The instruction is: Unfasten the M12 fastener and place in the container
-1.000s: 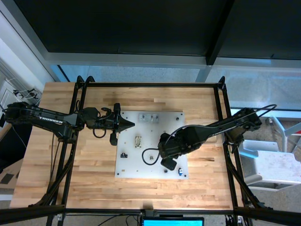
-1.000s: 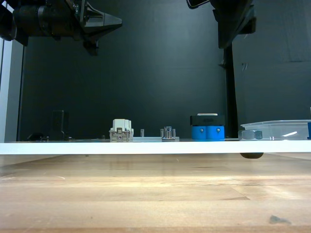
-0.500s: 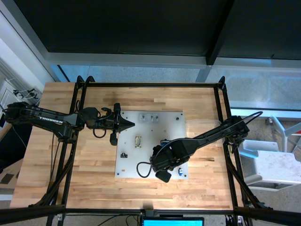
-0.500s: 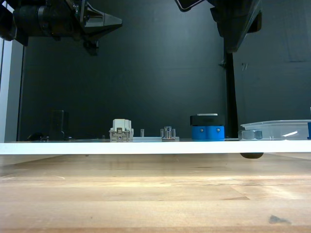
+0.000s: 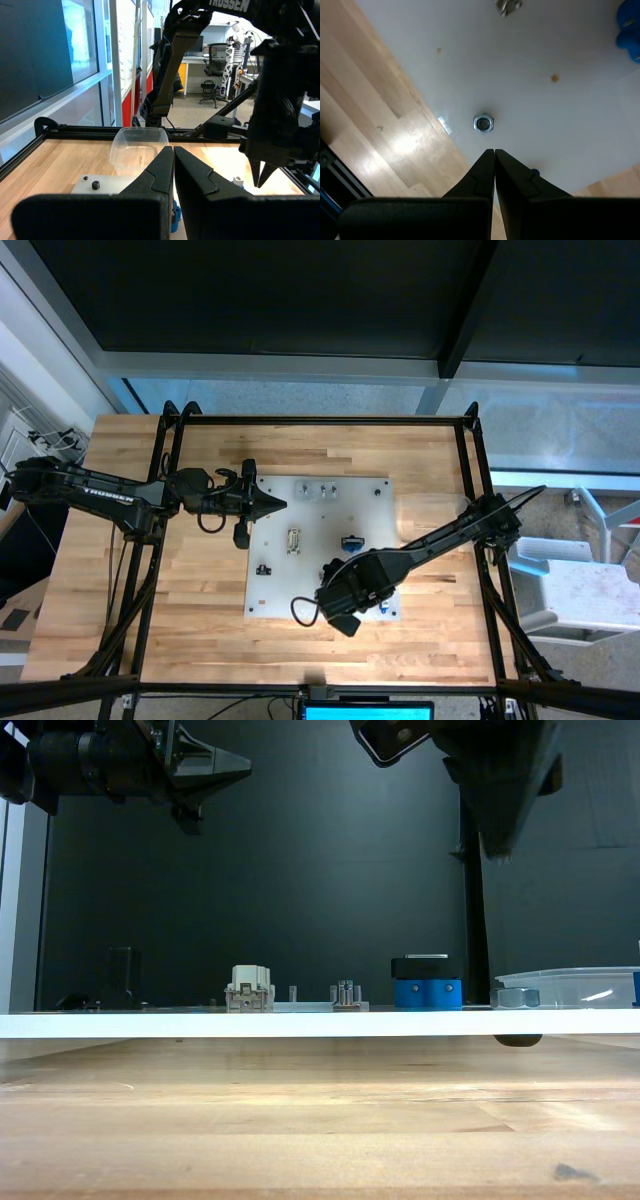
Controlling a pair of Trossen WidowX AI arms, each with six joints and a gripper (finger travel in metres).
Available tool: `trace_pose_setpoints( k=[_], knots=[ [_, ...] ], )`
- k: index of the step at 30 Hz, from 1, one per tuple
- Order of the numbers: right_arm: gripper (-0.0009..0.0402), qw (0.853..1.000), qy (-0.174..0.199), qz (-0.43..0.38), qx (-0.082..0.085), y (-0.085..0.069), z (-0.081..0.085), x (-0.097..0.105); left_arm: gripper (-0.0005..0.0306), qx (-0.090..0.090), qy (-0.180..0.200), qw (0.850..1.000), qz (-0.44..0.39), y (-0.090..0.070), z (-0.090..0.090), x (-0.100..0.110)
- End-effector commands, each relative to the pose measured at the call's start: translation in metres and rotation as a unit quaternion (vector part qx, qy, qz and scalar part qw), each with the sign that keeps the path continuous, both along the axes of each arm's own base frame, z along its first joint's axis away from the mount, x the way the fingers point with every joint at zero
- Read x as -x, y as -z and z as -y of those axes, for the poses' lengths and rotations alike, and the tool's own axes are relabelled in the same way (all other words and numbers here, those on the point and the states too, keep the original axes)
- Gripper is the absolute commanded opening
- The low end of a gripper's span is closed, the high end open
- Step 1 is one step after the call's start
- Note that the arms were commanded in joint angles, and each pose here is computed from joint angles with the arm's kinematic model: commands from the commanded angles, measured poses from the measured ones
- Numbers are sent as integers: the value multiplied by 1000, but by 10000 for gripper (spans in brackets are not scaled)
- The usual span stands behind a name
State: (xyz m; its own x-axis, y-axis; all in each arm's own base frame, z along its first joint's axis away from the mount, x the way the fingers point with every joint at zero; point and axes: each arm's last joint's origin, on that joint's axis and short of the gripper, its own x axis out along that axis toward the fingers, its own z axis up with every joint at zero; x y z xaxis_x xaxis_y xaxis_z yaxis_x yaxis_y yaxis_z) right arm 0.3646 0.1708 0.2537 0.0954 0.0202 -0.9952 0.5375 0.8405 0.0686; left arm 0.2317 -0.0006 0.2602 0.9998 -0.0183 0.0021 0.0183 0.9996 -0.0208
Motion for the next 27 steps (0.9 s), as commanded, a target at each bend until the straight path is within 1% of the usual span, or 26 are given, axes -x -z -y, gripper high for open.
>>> trace_pose_setpoints(
  k=[1,2,6,8,11,12,14,15,17,18,22,27],
  knots=[
    [13,1000,1,-4,2,4,-1,-1,0,0,0,1000,0,0,0,0],
    [21,1000,1,-10,4,9,-2,-3,0,0,0,1000,0,0,0,0],
    [74,1000,0,-6,5,10,-3,-3,0,0,0,1000,0,0,0,0],
    [103,1000,0,-10,6,15,-4,-5,0,0,0,1000,0,0,0,0],
    [146,1000,3,-12,7,18,-5,-5,0,0,0,1000,1,0,0,0],
    [159,1000,5,-14,8,22,-5,-6,0,0,0,1000,0,0,0,0],
    [183,1000,5,-14,8,25,-6,-8,0,0,0,1000,-2,0,0,0],
    [194,1000,4,-17,7,30,-7,-10,0,0,0,1000,-1,0,0,0],
    [212,1000,4,-21,5,35,-8,-11,0,0,0,1000,-1,0,0,0],
    [220,1000,3,-23,3,38,-9,-13,0,0,0,1000,-1,0,0,0],
    [239,1000,3,-16,-1,43,-10,-15,0,0,0,1000,-1,0,0,0],
    [243,1000,3,-17,-1,49,-10,-14,0,0,0,1000,-1,0,0,0]
  ],
)
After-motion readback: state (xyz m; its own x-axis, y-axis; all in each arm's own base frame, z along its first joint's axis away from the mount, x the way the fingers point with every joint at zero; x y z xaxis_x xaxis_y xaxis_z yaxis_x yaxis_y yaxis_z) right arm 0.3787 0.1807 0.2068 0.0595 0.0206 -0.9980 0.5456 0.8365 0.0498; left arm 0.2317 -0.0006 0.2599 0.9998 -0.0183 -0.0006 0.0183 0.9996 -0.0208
